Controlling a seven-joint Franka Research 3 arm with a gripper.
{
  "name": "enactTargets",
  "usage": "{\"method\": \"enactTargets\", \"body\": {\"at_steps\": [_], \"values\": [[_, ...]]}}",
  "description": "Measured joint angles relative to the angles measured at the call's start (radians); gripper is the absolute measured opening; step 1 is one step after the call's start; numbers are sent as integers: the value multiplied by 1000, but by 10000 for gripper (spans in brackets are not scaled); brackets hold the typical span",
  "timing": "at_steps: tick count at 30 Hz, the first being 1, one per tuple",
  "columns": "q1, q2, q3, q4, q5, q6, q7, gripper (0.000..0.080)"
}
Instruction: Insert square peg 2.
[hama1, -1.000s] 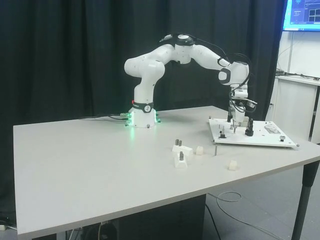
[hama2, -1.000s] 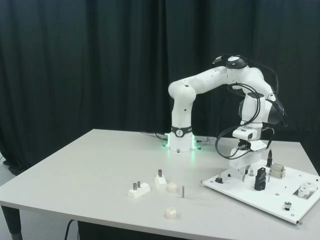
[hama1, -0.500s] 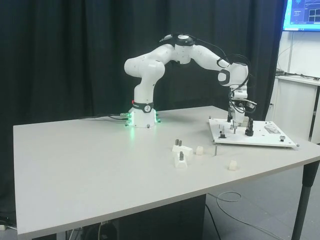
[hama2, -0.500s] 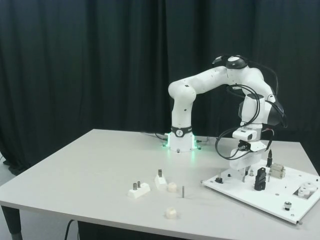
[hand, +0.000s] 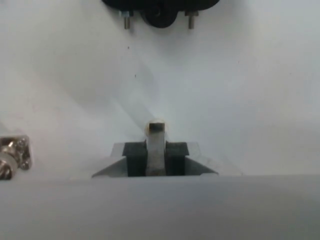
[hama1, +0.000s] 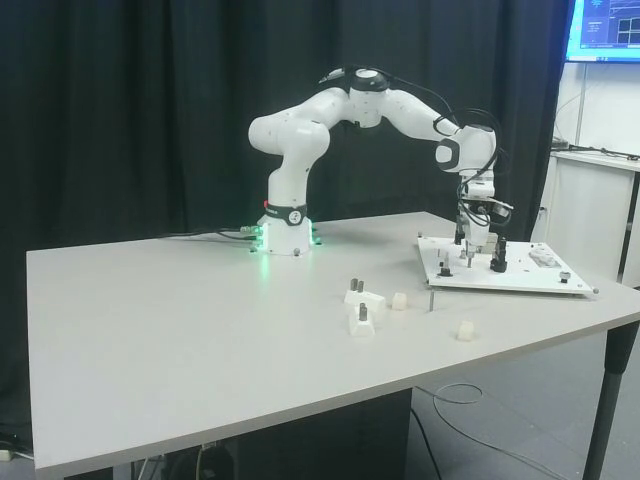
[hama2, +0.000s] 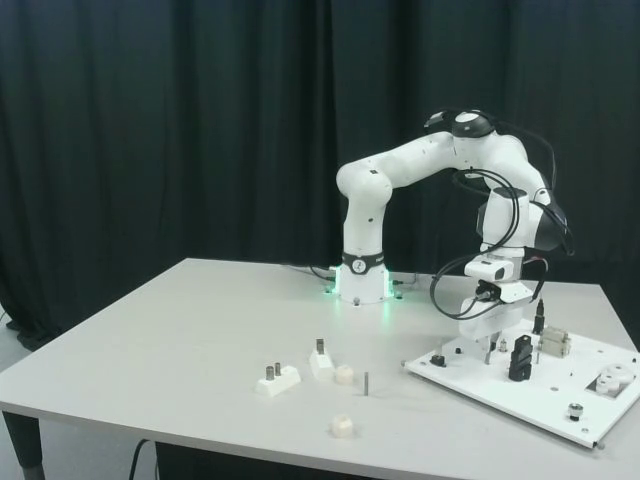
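Reaching out from its base (hama1: 283, 238) to the far side of the grey worktop (hama1: 180, 330), with the white arm (hama2: 420, 160) bent over and the gripper (hama2: 487, 350) pointing straight down at the white board (hama2: 560, 395). Jaws narrow, clamped on a slim grey square peg (hand: 156, 150) that stands upright between the black pads (hand: 134, 159) in the wrist view. Peg tip low against the white board surface, just at a small pale spot; whether the tip touches or has entered a hole, cannot tell. Black fixture with two screws (hand: 159, 11) on the board beyond the peg, and a metal fitting (hand: 12, 156) off to one side. Black block (hama2: 520, 358) standing on the board just beside the gripper in the second room view. Out on the open worktop, well apart from the board: two white holders with dark pegs (hama2: 277, 378) (hama2: 320, 360), two small white pieces (hama2: 343, 374) (hama2: 342, 426), and a thin dark pin (hama2: 366, 384) standing upright near the board's edge.
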Motion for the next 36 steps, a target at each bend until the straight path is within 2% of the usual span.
{"method": "enactTargets", "body": {"at_steps": [36], "values": [[1,0,4,-9,12,24,0,75]]}}
